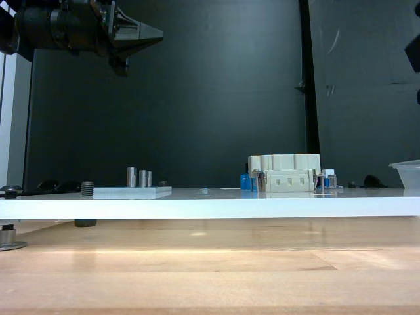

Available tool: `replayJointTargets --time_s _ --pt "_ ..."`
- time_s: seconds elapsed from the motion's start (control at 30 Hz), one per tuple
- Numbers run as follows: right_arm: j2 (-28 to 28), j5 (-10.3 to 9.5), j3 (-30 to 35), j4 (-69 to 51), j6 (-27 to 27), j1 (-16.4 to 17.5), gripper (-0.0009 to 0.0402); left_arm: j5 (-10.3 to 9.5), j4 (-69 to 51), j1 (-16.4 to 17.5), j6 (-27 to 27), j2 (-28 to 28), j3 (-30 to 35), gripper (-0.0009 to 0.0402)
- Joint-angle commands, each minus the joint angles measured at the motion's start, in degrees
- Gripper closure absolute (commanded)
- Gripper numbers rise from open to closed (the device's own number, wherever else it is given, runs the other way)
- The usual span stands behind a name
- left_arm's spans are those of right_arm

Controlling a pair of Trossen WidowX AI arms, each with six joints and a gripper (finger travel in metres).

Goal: Remove the HAN10-E connector and place it in the container

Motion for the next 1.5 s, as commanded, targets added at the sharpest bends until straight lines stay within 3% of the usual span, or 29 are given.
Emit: replayJointTargets --time_s 0.03,0.63,0.93,1.1,1.5 --pt "0.02 0.28 -2.12 2.16 1.11 0.26 0.0364 0.02 0.02 0.0 0.02 0.02 0.0 0.0393" --pt "0.72 0.37 -8.68 9.88 3.34 0.48 0.0364 0.02 0.0 0.0 0.02 0.02 0.0 0.0393" --pt "0.7 1.86 -8.87 10.23 4.87 0.48 0.0357 0.02 0.02 0.02 0.02 0.0 0.0 0.0393" --pt "0.7 1.84 -8.87 10.25 5.07 0.5 0.0319 0.02 0.0 0.0 0.02 0.02 0.0 0.0393" --pt "0.7 1.62 -8.87 10.29 5.07 0.5 0.0175 0.02 0.02 0.02 0.02 0.0 0.0 0.0393"
